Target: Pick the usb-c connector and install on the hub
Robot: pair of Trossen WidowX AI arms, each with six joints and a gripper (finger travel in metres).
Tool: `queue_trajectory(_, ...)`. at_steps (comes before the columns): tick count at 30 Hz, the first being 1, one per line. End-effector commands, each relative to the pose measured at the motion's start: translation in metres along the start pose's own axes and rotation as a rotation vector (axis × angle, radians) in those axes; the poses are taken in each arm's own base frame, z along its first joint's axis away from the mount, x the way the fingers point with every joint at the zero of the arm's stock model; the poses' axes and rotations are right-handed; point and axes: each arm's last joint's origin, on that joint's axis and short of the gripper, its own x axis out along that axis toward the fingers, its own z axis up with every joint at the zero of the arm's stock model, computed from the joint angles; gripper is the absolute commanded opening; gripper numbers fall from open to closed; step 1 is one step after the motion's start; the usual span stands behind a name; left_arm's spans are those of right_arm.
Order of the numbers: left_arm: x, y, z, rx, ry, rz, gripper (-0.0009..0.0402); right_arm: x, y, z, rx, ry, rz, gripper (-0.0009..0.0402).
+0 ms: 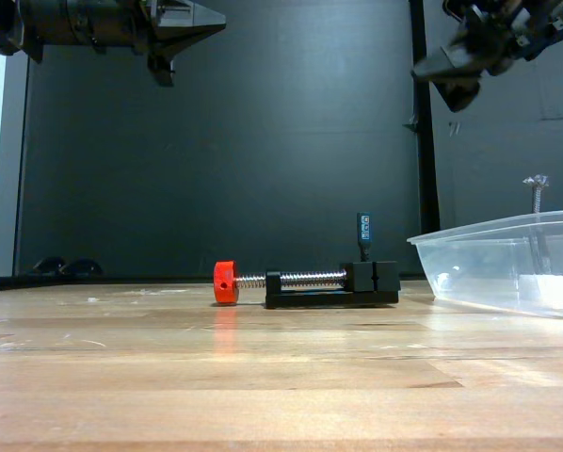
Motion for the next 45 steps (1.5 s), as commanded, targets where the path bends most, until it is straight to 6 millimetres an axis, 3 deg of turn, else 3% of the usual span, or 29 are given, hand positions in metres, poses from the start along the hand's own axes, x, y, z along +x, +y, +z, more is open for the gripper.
queue_trajectory(1,0.000,0.000,0.000,0.000,0.000,0.000,0.0000,-0.004,0.001,-0.002,0.011,0.090,-0.005,0.0000)
queue_trajectory(15,0.000,0.000,0.000,0.000,-0.001,0.000,0.0000,-0.017,0.006,-0.004,0.036,0.423,-0.027,0.0000)
queue_trajectory(24,0.000,0.000,0.000,0.000,0.000,0.000,0.0000,-0.017,0.024,-0.007,0.004,0.647,0.009,0.0000)
queue_trajectory(39,0.000,0.000,0.000,0.000,-0.001,0.000,0.0000,0.006,0.043,-0.024,-0.034,0.833,-0.039,0.0002)
queue_trajectory(45,0.000,0.000,0.000,0.000,-0.001,0.000,0.0000,0.016,0.049,-0.030,-0.052,0.872,-0.071,0.0056)
